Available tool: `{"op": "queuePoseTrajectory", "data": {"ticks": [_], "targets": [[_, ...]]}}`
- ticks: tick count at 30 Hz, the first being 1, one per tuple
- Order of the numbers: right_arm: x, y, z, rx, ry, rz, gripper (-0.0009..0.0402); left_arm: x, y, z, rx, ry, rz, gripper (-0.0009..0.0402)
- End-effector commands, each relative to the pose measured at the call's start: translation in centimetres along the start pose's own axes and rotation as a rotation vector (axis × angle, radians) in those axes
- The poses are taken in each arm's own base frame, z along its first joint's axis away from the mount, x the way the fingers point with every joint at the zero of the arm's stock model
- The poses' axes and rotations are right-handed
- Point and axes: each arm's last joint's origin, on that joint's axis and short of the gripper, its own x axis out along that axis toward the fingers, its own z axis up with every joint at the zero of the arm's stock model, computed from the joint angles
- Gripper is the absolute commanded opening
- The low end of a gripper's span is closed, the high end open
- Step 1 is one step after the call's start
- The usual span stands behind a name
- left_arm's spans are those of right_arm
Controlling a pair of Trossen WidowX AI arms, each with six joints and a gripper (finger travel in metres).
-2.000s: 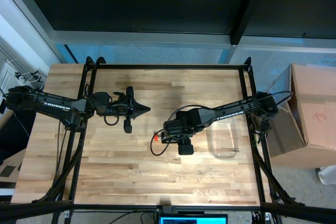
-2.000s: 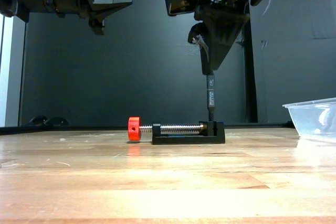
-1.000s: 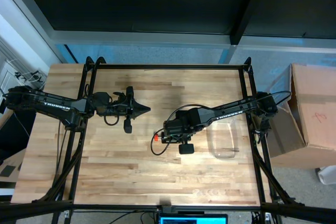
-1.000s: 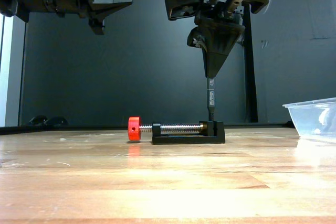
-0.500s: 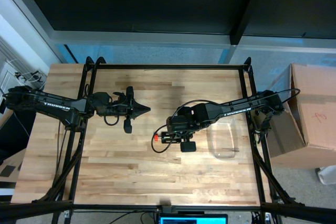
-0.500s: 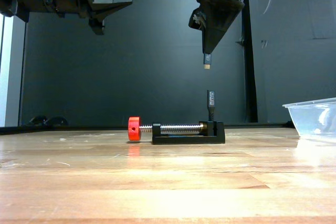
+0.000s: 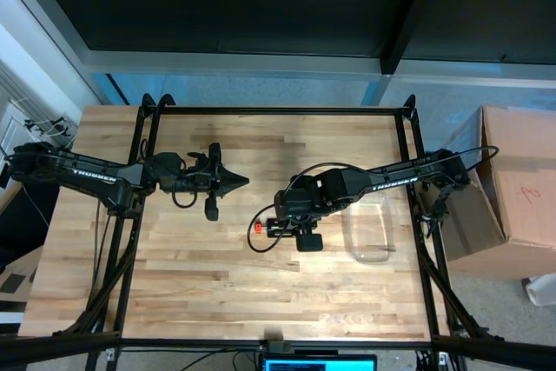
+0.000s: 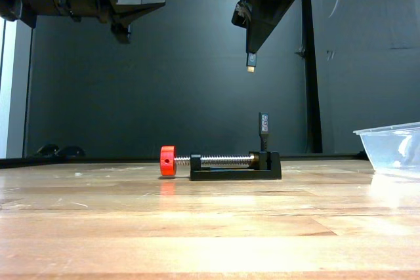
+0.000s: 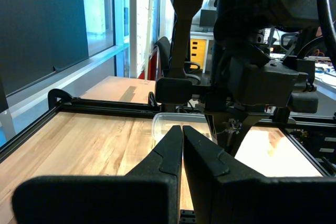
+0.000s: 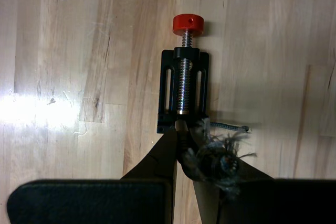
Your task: Remove the USB-C connector from the USB-C receptacle and place in the container
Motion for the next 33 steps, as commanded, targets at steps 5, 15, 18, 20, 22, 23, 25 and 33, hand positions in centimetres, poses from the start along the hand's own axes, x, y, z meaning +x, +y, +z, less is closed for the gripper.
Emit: {"op": "queuePoseTrajectory", "data": {"ticks": [5,15,18,20,22,23,25,33], "targets": [[-0.7,0.0,-0.7,0.02,0.0,0.003,0.0,0.0,0.0,0.0,0.0,0.0,0.0,0.0],[-2.1,-0.3,-3.1,0.045,-0.001,-0.001,0.0013,0.0,0.0,0.0,0.0,0.0,0.0,0.0],[-2.4,-0.4,-3.8,0.048,0.003,-0.003,0.0035,0.0,0.0,0.0,0.0,0.0,0.0,0.0],[-2.5,-0.5,-4.4,0.05,0.004,-0.007,0.0052,0.0,0.0,0.0,0.0,0.0,0.0,0.0],[-2.5,-0.6,-4.9,0.058,0.011,-0.009,0.0068,0.0,0.0,0.0,0.0,0.0,0.0,0.0],[-2.6,-0.6,-5.2,0.064,0.011,-0.009,0.0076,0.0,0.0,0.0,0.0,0.0,0.0,0.0],[-2.7,-0.7,-5.9,0.073,0.014,-0.01,0.0094,0.0,0.0,0.0,0.0,0.0,0.0,0.0],[-3.1,-1.1,-9.7,0.114,0.04,-0.015,0.0165,0.0,0.0,0.0,0.0,0.0,0.0,0.0]]}}
